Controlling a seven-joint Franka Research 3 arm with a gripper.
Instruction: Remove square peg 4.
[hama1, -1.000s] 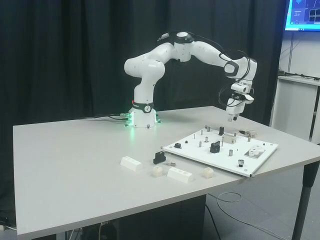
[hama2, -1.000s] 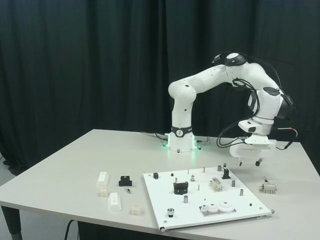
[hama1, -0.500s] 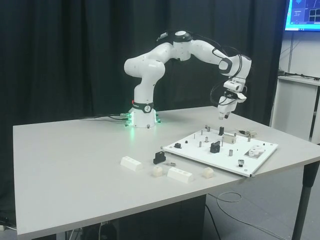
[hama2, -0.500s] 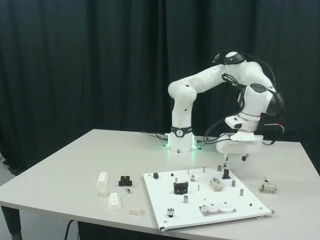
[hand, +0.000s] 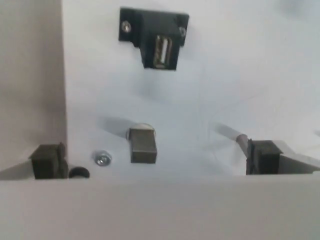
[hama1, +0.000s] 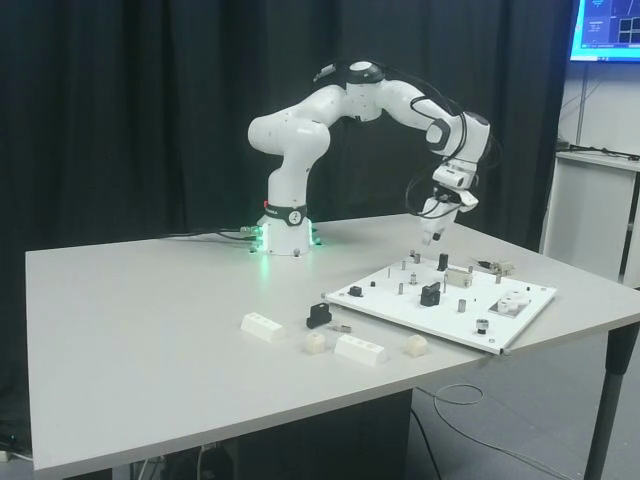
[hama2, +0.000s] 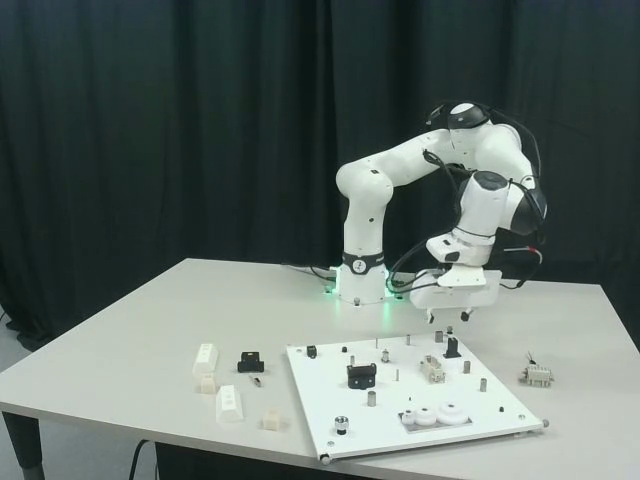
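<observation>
Peg (hand: 143, 145) upright between pincer (hand: 155, 161) fingers; room views can't resolve.

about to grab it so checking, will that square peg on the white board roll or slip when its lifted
The square peg has flat sides, so it probably won't roll and should give the fingers flat faces to press on. It looks like stiff grey metal, so likely smooth and a bit slippery. It stands upright in the white board, so a straight pull seems safest.

grey table (hama1: 150, 300) | carries: arm base (hama1: 285, 238); white board (hama1: 520, 322) near one corner; three white blocks (hama1: 262, 325) and a black bracket (hama1: 318, 314) beside board; small connector (hama2: 536, 376) off board's other side
</observation>
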